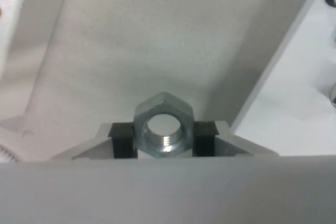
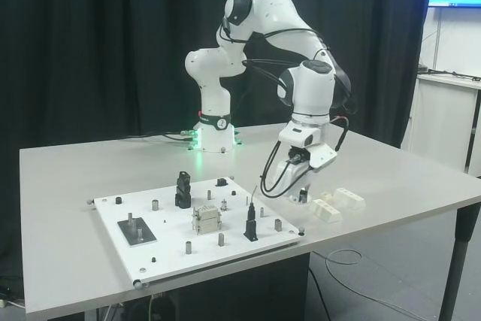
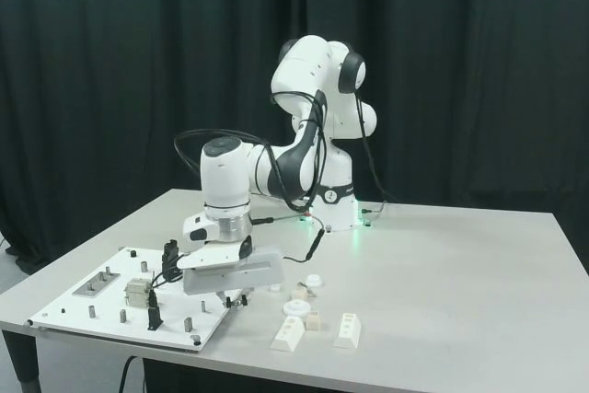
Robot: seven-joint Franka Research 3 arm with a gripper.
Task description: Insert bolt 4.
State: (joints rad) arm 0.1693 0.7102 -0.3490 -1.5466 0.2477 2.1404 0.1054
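You see a hex nut (image 1: 164,131) lower centre, pinched between the gripper (image 1: 164,141) pads. The grey table (image 1: 157,40) lies behind, a white board (image 1: 294,114) at right.

From both room views I can't see the end effector's (image 2: 303,195) fingertips; the white board (image 1: 294,114) runs off my wrist view.

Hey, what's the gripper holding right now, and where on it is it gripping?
The gripper holds a grey hex nut, not a bolt, pinched between the black pads of its fingers on two opposite sides, threaded hole facing the wrist camera.
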